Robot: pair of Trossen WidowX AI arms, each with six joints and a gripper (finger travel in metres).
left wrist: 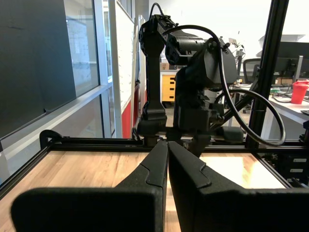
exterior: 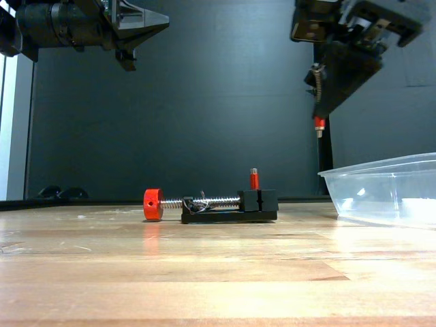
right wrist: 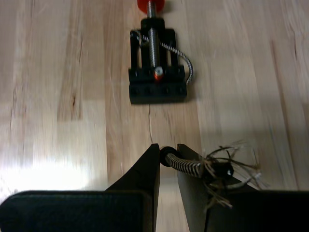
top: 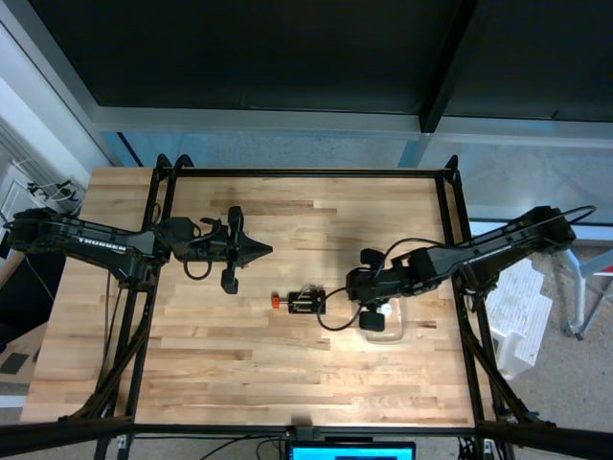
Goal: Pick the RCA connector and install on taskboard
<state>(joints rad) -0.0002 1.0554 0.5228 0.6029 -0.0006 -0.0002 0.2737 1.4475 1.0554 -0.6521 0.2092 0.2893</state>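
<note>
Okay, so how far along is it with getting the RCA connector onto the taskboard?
The pick looks done: the right gripper has its fingers shut on the RCA connector, held in the air. In hand is the carry: it hangs short of the taskboard, near the clear tray. Left to do: seating it on the board. The left gripper is parked high, fingers shut, empty.

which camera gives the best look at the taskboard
The right wrist view: the taskboard lies whole from above, ahead of the right gripper, shut on the RCA connector. Low view shows its side, high view shows it small, left wrist view nothing. The left gripper hangs shut, well apart from it.
</note>
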